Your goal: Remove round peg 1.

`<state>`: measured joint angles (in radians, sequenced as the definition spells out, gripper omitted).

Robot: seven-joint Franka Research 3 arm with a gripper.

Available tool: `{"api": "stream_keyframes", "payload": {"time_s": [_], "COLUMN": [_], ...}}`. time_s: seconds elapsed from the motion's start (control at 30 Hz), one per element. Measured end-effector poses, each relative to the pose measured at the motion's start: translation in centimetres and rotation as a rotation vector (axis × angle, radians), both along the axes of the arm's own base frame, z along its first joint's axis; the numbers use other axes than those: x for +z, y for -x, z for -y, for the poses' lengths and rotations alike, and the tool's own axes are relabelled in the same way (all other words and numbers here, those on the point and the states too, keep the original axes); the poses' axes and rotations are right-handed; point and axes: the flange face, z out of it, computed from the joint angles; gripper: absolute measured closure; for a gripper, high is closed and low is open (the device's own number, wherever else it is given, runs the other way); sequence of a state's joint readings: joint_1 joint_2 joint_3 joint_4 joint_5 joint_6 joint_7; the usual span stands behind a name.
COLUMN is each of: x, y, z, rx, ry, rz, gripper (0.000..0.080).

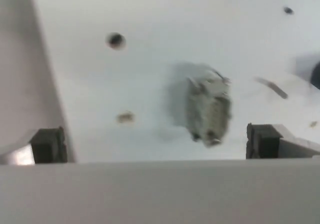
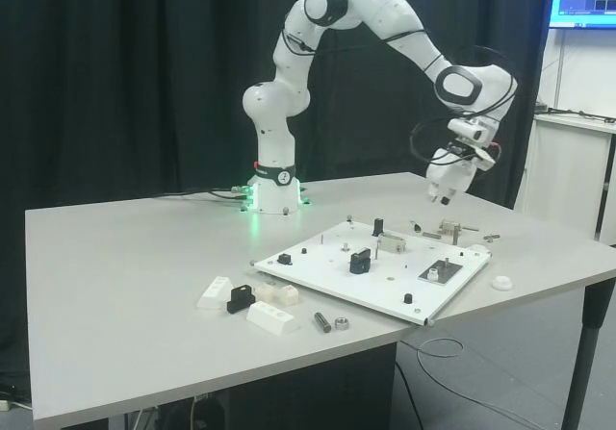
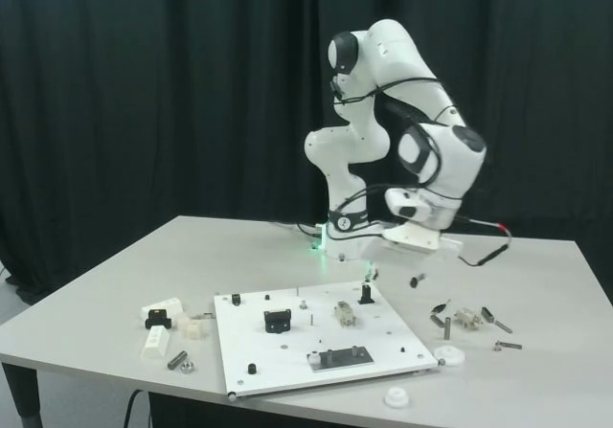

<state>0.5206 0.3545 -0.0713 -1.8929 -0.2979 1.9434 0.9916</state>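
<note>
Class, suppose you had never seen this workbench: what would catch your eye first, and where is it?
The white jointed robot arm arches high over the grey table, its pincer hanging open above the far edge of the flat white assembly board near the table's front. Small white blocks lie loose on the table beside that board.

White blocks (image 2: 252, 303) and a black clip (image 2: 240, 299) lie on the grey table (image 2: 115, 257) beside the white board (image 2: 318, 276).

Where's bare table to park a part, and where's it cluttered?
Free: the wide grey table stretch between the arm base and the white blocks. Crowded: the white board, and the loose small parts beside it.
</note>
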Motion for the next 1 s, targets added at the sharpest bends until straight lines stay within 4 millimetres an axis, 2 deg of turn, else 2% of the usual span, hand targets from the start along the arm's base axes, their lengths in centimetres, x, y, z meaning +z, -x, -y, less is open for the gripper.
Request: {"api": "stream_keyframes", "payload": {"time_s": [0.43, 1.0], "x": [-0.7, -3.9], "y": [0.7, 4.8], "z": [8.2, 18.3], "rx": [0.021, 0.062], "ry": [-0.027, -0.083], "rz": [-0.084, -0.114], "gripper": [0.0003, 0.0003]}}
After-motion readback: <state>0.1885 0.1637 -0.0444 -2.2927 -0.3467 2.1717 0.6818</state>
